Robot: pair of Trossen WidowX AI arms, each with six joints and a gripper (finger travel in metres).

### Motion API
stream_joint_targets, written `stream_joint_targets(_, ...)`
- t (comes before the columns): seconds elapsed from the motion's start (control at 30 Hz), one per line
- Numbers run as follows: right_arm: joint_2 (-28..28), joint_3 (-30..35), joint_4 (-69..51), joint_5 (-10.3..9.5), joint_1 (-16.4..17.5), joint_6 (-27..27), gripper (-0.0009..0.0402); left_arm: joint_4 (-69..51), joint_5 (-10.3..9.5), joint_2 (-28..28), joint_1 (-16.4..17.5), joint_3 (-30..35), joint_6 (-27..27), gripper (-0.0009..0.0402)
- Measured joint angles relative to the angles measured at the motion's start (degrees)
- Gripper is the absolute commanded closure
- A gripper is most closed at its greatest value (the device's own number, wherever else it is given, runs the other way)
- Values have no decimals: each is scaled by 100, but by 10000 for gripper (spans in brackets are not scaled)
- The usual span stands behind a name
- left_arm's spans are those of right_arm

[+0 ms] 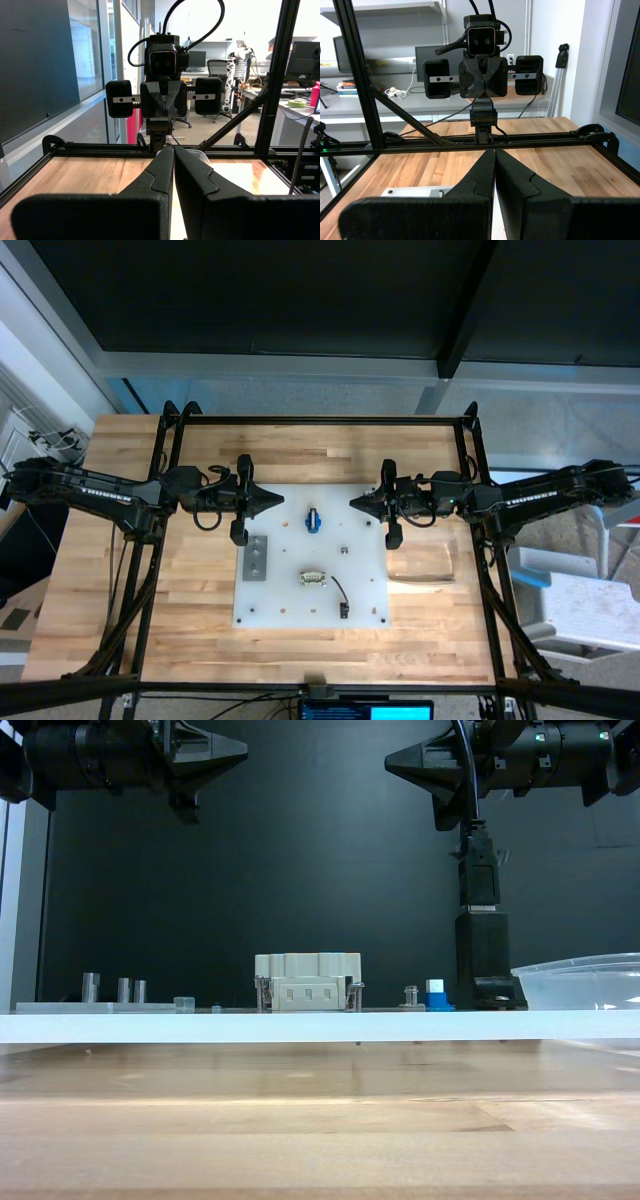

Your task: Remove the USB connector from the USB hub and place in the container

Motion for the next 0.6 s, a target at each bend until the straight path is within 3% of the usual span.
stream_joint_targets(0.47,0,7,-4,0,4,68,393,0,0,-2,2,-2,0,392)
stream_joint_targets(0.6,-2,247,-625,0,11,157,393,-2,0,0,2,0,2,392)
